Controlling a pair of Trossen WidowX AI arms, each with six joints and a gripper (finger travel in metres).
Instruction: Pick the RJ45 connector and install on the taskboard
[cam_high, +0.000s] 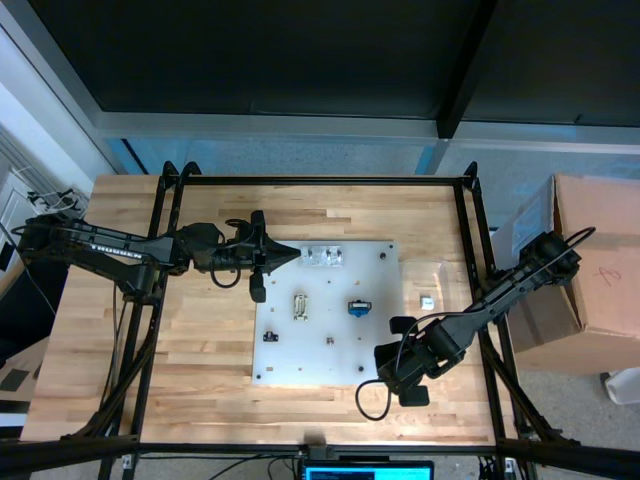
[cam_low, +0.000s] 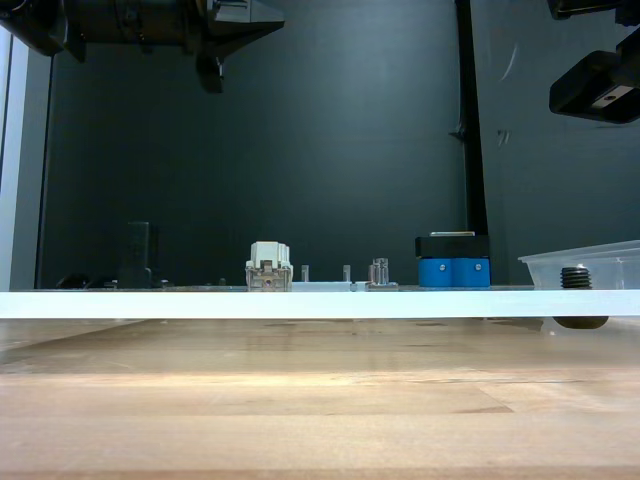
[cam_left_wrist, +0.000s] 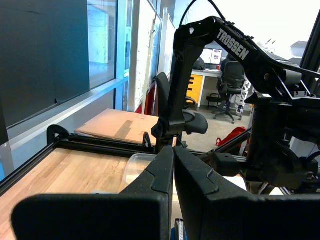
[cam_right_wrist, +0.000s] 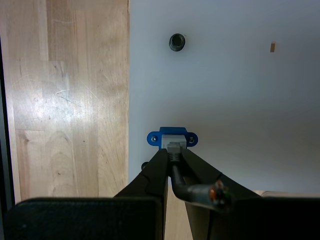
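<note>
Nearest my edge, the right gripper hangs well above the taskboard. Its fingers are closed on the RJ45 connector, which is held by the rear so that, I judge, the plug's nose is free to enter. The cable trails back between the fingers.

Beyond the plug lies the blue socket, which I take to be its seat. The wrist view lines the two up, but the connector is in the air and clear of it. How truly it is centred I cannot tell.

Farther off, the left gripper hovers over the board's far left corner. Its fingers are pressed together on nothing, and it is probably parked clear of the work. A clear tray sits to the board's right.
</note>
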